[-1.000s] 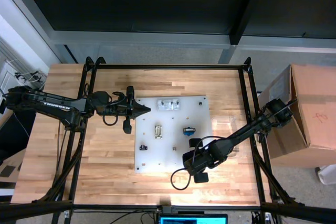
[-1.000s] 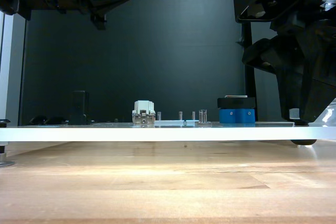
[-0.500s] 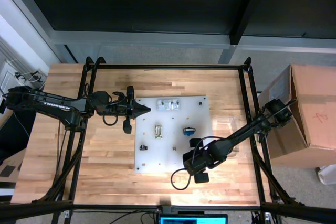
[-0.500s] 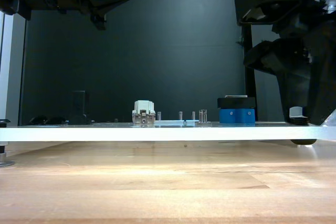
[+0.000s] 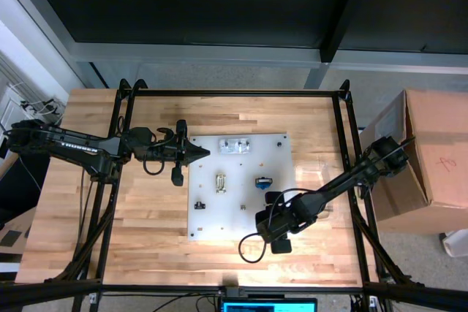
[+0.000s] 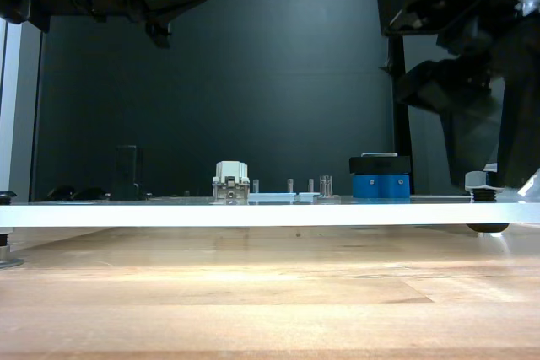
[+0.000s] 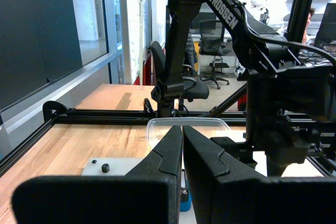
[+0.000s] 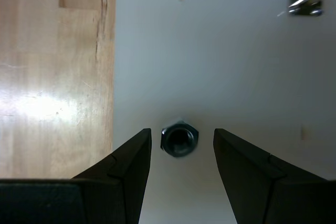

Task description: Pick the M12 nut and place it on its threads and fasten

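Table (image 5: 146, 217): pale wood planks inside a black frame, carrying the task board.
Cardboard box (image 5: 431, 158): stands off the table's right edge.
White board (image 5: 212, 221): lies flat mid-table with small fittings across it.
Left gripper (image 5: 203, 153): hangs high over the board's far left edge, pointing inward; its two fingers are pressed together with nothing between them.
Right gripper (image 8: 181, 131): points straight down over the board's near right part; its fingers (image 8: 131, 156) are spread wide, one on each side of the nut with a gap on both sides, gripping nothing.
Clear tray (image 7: 157, 124): sits on the table just beside the board's right edge.
Blue block (image 6: 380, 185): on the board, black-capped, left of the stud in the low view.
Stud (image 6: 483, 195): short, black, upright near the board's near right edge; a thin band shows under the nut.
M12 nut (image 6: 479, 180): silver, sitting level on its stud, free of both grippers.
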Tool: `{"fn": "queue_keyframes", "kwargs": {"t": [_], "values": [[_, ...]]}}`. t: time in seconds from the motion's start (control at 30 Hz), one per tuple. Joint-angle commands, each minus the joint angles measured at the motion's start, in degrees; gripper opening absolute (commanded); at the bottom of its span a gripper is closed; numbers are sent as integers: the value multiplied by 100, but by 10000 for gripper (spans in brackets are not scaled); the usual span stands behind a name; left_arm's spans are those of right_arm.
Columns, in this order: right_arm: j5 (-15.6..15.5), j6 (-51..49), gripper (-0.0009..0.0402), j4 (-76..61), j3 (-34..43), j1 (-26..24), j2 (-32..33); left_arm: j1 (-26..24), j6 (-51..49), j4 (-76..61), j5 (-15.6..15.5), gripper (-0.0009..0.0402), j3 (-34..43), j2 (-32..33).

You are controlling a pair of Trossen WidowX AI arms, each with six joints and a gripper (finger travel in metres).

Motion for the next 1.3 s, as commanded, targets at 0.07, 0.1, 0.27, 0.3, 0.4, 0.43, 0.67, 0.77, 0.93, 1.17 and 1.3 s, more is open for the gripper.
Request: {"fn": "queue_keyframes", "kwargs": {"t": [0.07,0.1,0.27,0.3,0.4,0.43,0.67,0.77,0.93,1.17,1.3], "values": [[-208,-28,165,-560,286,-31,-59,0,2,0,0,0,0,2],[-208,-39,165,-684,345,-37,-63,0,2,0,0,0,0,2],[-44,13,158,-1032,463,-114,-66,2,2,0,0,0,0,2],[-7,44,151,-1060,461,-138,-66,0,2,0,0,0,0,2],[111,98,112,-1064,457,-221,-2,0,2,0,0,0,0,2],[111,98,95,-1073,450,-227,2,0,2,0,0,0,0,2],[-4,142,6,-938,442,-236,212,0,2,0,-2,0,0,2],[-83,140,9,-918,442,-234,260,0,2,0,0,0,0,2],[-669,129,2,-809,455,-236,280,0,2,0,0,0,0,2],[-975,190,0,-876,516,-232,278,0,2,0,0,0,0,2],[-682,273,0,-944,514,-234,278,0,2,0,0,0,0,2]]}}
